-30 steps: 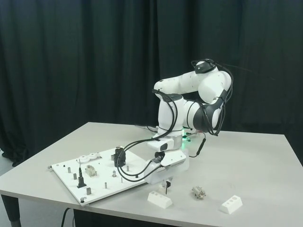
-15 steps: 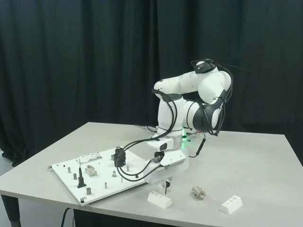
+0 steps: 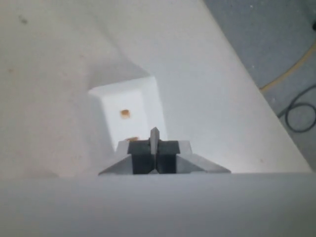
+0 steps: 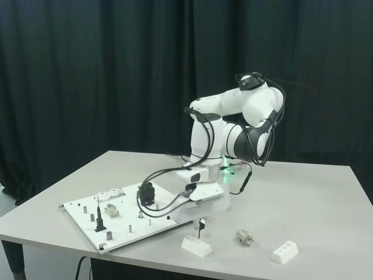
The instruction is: Insert square peg 1.
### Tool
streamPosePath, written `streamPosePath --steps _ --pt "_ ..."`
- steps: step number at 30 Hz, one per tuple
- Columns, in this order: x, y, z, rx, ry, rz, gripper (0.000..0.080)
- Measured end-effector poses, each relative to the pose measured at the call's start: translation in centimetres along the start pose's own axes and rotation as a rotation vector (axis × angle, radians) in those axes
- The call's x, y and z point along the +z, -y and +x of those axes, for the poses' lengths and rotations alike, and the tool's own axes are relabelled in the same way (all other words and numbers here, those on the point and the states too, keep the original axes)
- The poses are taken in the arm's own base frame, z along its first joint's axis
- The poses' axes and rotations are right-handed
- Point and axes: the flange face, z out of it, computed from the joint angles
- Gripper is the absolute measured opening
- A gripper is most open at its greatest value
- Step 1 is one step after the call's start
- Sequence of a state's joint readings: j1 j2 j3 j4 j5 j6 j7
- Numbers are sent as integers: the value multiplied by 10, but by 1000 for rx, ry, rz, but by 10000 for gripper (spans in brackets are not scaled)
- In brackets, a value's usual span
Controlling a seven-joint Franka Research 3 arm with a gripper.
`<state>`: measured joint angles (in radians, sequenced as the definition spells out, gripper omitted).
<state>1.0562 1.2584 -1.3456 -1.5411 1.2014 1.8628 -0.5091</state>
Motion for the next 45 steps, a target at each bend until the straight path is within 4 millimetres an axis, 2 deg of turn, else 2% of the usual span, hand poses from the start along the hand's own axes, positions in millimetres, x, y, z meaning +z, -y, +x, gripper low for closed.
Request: streamPosePath --steps 8,15,22,34,45 --pt "-23 -26 6 187 -58 -27 22" --pt "-46 -56 7 463 -112 -40 22" --pt "-63 -88 -1 712 -145 -52 22" --pt "-71 -144 -23 894 -156 -72 22" --pt "-70 -179 -34 1058 -143 -67 22"
